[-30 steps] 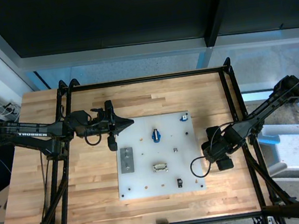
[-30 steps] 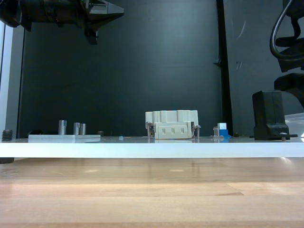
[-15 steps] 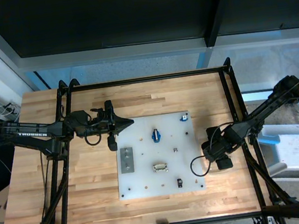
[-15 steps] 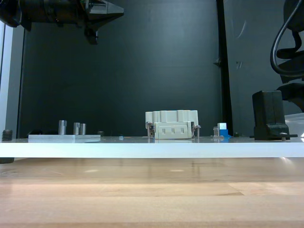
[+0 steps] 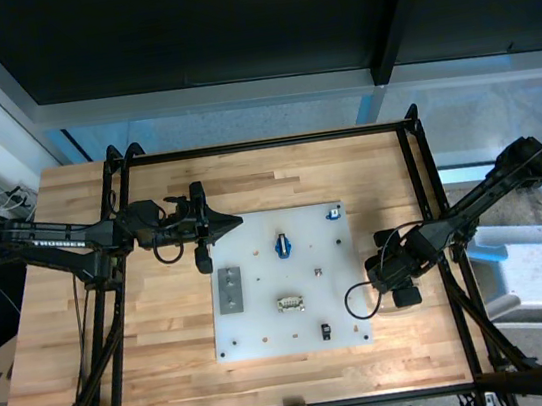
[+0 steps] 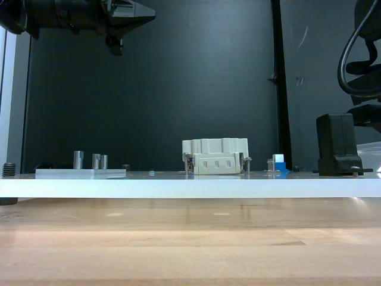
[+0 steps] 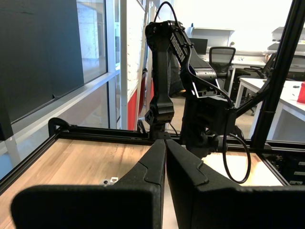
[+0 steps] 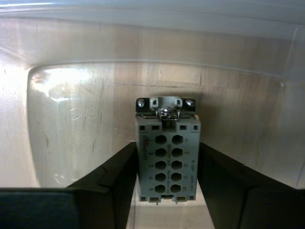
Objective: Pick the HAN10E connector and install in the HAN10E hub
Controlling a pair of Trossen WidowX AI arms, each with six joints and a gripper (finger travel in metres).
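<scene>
The small grey-beige HAN10E connector (image 8: 167,162) is a rectangular plug block with two rows of dark round holes and a metal clip at one end. It lies on the floor of a clear plastic tray (image 8: 71,71). Your right pincer (image 8: 167,145) reaches down into that tray, just beside the right edge of the white task board (image 5: 270,339). Its black fingers (image 8: 119,167) lie flat against the two long sides of the block with no gap showing, so treat it as clamped on the connector.

To do this step well, lift straight up until the block clears the tray wall, and only then turn inward. Keep the block square between the fingers. If it twists in the grip, it will probably not seat later.

The small silver-grey, metal-framed HAN10E hub (image 5: 288,304), with its beige insert and flanged ends, stands on the near half of the board, well apart from the pincer. Bring the connector in from above and line its long sides up with the frame before you press. Keep clear of the small black part (image 5: 325,331) near the hub on the right pincer's side.

Your left pincer (image 7: 165,143) has its fingers together and hangs high over the board's far left corner, above the wooden desk (image 5: 170,348). Leave it parked.
</scene>
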